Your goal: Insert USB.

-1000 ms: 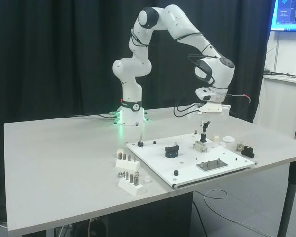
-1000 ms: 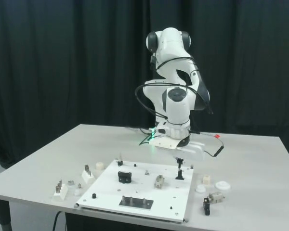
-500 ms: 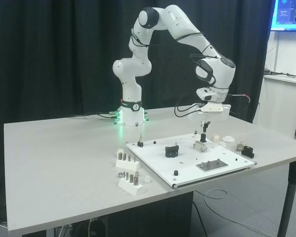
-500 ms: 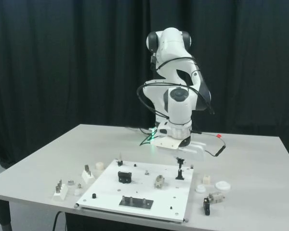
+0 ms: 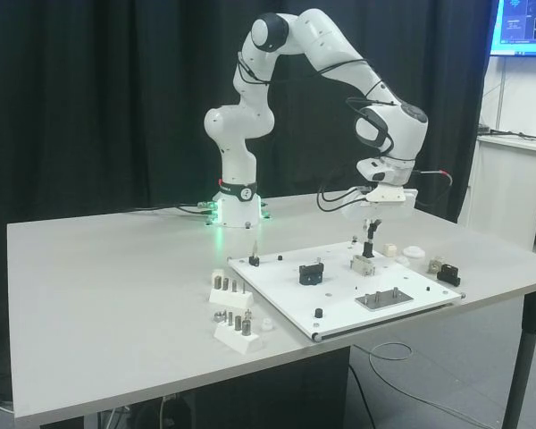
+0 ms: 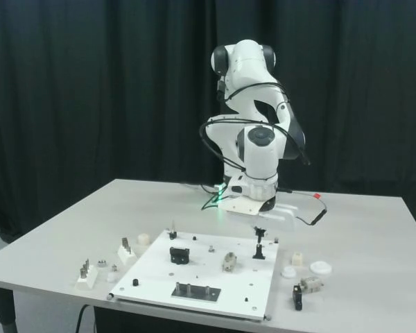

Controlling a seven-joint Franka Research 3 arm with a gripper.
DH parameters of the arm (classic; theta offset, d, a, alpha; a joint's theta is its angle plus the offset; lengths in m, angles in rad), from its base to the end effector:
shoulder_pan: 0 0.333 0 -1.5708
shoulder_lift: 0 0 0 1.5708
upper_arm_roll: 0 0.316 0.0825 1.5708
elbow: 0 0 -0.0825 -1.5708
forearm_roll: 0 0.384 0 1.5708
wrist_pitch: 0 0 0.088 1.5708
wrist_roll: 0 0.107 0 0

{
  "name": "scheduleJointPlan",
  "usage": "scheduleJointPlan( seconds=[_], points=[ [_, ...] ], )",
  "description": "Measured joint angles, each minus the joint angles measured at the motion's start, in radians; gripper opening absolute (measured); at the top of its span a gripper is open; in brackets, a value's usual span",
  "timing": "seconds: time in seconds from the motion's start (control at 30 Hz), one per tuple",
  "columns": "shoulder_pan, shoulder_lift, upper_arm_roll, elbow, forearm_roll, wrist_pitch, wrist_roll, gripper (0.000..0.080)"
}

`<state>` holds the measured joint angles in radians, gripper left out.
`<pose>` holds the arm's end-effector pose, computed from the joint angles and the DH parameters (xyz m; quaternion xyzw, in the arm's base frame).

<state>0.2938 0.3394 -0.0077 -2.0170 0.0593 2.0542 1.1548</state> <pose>0.5412 0.1626 0.2620 0.8891 -0.4318 -0.1280 0.0823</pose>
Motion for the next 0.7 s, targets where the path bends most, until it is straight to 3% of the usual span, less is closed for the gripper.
scheduleJointPlan(
  seconds=[0.7],
  points=[
    [0.002,0.0,0.0,0.0,-0.002,-0.012,-0.002,0.007]
  ],
)
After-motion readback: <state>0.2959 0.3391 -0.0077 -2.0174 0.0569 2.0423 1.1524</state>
